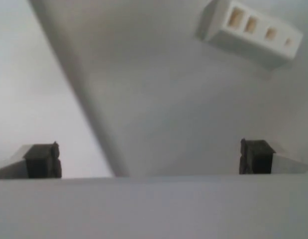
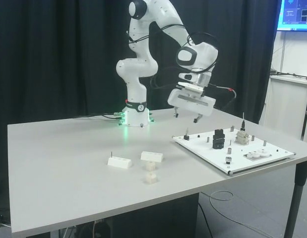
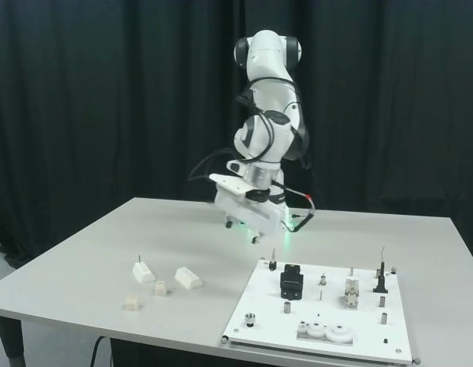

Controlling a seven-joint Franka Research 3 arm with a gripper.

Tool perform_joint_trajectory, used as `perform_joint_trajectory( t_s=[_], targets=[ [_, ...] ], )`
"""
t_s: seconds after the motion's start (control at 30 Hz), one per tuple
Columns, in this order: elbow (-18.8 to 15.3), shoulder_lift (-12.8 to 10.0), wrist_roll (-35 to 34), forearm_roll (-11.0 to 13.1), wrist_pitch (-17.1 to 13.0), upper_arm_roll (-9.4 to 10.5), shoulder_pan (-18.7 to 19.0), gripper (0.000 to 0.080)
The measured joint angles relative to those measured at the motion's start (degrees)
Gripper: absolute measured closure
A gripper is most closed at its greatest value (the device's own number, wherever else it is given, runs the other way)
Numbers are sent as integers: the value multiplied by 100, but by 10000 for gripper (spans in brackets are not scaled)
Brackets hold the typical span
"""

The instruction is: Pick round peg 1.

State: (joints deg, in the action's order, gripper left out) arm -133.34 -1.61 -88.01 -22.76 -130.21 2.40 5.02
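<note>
Hovering above the white board's (image 2: pixel 262 157) near corner, the gripper (image 2: pixel 185 117) is held spread wide, pinching nothing.

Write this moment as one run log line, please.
phase: approach | gripper: open, empty, above table | white holder block: in wrist view | white assembly board: untouched | peg: not grasped

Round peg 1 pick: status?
Done: nothing visible. The gripper is open, empty and held in the air near the white board, touching nothing. In hand: at most an approach. Left: descend, close on the peg and lift. Which of the small pegs is round peg 1 cannot be told.
</note>
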Motion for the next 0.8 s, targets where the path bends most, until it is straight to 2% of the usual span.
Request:
perform_joint_trajectory(
  t_s=[0.13, 0.43, 0.6, 0.8],
  targets=[
    [-9, 0, 624, -27, 0, -4, -242, 3],
    [-26, 0, 1514, -27, -22, -80, -787, 3],
    [-56, 0, 2134, -27, -113, -251, -1024, 3],
    [-142, -5, 3204, -28, -390, -602, -1202, 3]
  ],
)
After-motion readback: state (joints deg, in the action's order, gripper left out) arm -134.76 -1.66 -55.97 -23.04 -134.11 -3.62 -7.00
